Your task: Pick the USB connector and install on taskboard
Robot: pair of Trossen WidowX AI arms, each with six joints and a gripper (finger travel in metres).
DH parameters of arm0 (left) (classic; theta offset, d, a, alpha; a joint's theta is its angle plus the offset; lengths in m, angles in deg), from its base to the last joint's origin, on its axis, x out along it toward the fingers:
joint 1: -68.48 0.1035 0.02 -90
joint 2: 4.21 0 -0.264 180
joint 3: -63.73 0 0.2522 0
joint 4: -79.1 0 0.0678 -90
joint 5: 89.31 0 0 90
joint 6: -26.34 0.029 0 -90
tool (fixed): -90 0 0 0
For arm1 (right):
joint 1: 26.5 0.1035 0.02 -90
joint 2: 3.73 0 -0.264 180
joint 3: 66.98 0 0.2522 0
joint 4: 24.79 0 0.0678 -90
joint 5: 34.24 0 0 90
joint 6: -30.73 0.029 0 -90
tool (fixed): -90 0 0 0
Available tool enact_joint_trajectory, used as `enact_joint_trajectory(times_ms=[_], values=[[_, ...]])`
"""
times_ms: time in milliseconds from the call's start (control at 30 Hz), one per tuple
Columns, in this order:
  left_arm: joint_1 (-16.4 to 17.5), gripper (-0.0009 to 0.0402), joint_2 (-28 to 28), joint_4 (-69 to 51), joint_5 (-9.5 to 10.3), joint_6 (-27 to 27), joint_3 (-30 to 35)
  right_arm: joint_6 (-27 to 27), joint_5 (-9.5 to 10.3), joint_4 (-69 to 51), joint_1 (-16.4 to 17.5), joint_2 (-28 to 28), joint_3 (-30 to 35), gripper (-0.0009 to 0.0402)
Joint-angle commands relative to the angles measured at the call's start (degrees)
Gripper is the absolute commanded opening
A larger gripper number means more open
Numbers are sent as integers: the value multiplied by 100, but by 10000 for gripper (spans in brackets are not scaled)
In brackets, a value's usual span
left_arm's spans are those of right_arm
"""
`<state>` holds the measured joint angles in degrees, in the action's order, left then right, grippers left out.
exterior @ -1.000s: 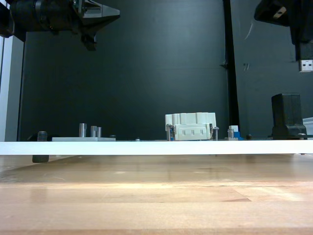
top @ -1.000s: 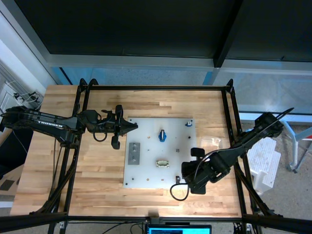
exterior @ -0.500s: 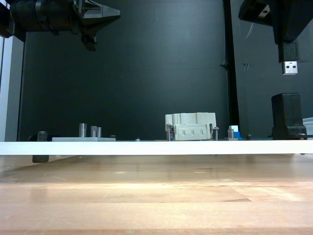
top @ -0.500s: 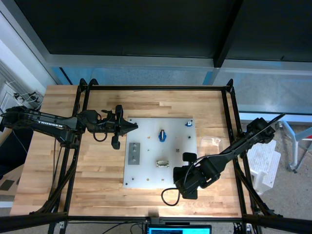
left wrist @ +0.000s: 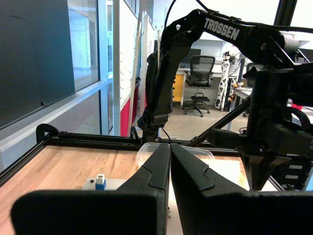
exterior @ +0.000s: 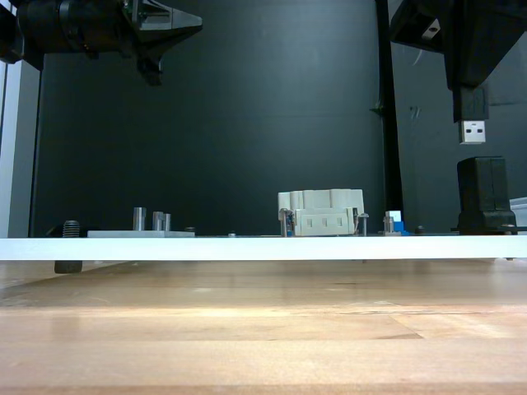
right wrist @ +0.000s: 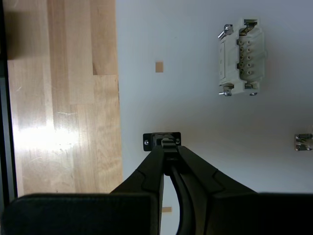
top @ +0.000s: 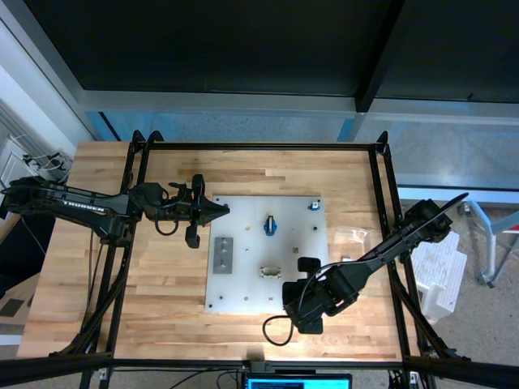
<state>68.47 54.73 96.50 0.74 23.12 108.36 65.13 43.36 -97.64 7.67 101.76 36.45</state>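
The USB connector [exterior: 471, 123] is a dark plug with a metal tip pointing down, and my right gripper [exterior: 469, 82] is shut on it. It hangs a little above and just left of a black upright socket [exterior: 484, 193] on the taskboard [exterior: 247, 248]. In the right wrist view the fingers of the right gripper [right wrist: 167, 148] pinch the USB connector [right wrist: 168, 157] directly over that black socket [right wrist: 161, 139]. From above, the right gripper [top: 302, 298] is over the near right part of the white taskboard [top: 243, 284]. My left gripper [top: 217, 210] is shut and empty, raised beside the board's far left corner.
The board carries a metal multi-pin socket [top: 270, 272], a grey block [top: 222, 255] and a blue part [top: 270, 225]. A clear tray [top: 350, 236] lies right of the board. The connector's cable loops [top: 274, 331] off the board's near edge. Black frame rails border the table.
My right gripper has carried the USB connector leftward and lower, closing in on the black socket. The left arm has not moved.
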Motion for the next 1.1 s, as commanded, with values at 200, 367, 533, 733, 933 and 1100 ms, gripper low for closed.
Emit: enact_joint_trajectory(times_ms=[200,367,533,733,933,1100], values=[[0,0,2,4,0,0,0,-13,2,35,-7,4,-111,0],[2,0,2,2,0,0,2,-26,0,81,-7,4,-168,0],[0,0,2,2,0,0,2,-24,42,129,-4,2,-212,0],[0,0,2,2,0,0,0,-35,44,131,-2,2,-225,0],[2,0,2,2,0,0,0,-39,44,146,-4,2,-264,0],[0,0,2,2,0,0,0,-59,44,267,-2,2,-372,0]])
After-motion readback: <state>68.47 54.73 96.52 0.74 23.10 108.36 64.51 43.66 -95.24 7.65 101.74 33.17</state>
